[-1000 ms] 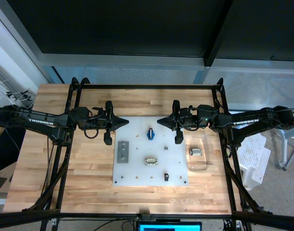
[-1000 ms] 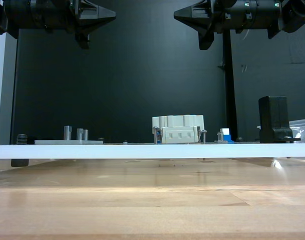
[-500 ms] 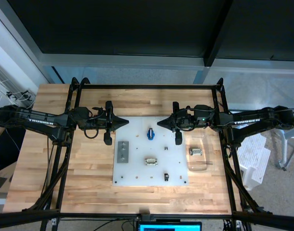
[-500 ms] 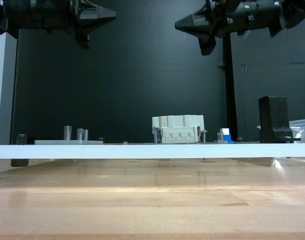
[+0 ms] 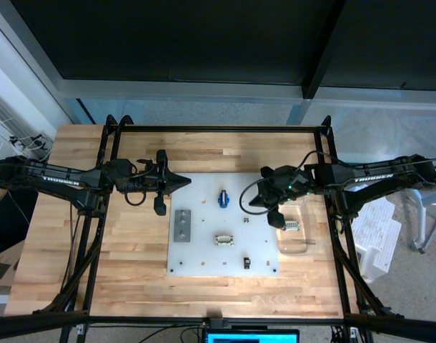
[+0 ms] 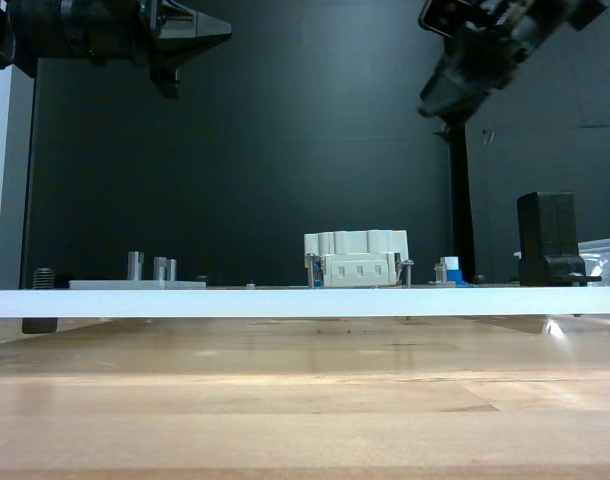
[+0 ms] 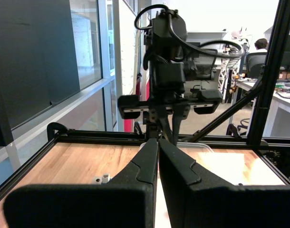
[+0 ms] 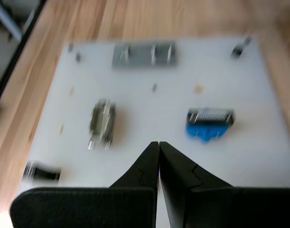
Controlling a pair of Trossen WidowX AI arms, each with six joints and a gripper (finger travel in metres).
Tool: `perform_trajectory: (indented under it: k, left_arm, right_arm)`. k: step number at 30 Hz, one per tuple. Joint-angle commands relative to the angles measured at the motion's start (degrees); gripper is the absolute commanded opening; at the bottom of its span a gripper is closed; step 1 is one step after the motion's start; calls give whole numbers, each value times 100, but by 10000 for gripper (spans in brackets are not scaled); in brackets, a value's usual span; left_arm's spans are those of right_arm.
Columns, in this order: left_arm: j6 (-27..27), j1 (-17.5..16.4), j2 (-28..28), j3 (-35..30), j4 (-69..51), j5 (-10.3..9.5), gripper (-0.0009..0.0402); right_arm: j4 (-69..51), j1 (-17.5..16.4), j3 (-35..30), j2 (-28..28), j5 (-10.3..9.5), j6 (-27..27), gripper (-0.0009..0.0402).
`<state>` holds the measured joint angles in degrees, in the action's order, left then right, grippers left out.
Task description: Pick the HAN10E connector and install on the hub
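- Lying loose in a clear tray [image 5: 298, 247] just off the white plate [image 5: 204, 261], the connector [image 5: 290, 226] sits behind the right jaws and off to their side. It is under that arm's wrist and untouched; the tray seems meant to keep it from sliding.
- Its seat, the hub [image 5: 223, 240], is fixed to the plate, ahead of and well below the right jaws. I'd say it is set top side up so the connector can drop in from above.
- The right gripper [image 5: 247, 203] hangs high over the plate, nose tipped downward, jaws pressed together and holding nothing. It would need to swing back toward the tray and spread before any pick.
- Also ahead of those jaws are a blue part [image 8: 209, 121] beside the hub and a grey block [image 8: 144, 54] farther on.
- The left gripper [image 5: 187, 182] is held level and high, jaws closed tight and empty, with the plate's corner well below them. It looks parked out of the working arm's way.
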<state>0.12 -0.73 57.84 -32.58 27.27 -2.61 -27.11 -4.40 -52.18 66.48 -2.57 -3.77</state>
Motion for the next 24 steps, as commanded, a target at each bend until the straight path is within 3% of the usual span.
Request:
perform_trajectory:
  k: [1,4,8,24]
  left_arm:
    - [0,0,0,-2,2,2,1]
    - [0,-2,0,-2,4,0,1]
    - [0,0,0,-2,2,2,1]
    - [0,-2,0,-2,4,2,1]
  right_arm:
    - [-538,-184,-96,4,15,-4,0]
    - [-953,-361,-127,4,28,-20,0]
    - [-1679,-579,-146,4,278,-28,0]
    - [-3213,-1292,-122,-2,321,-459,13]
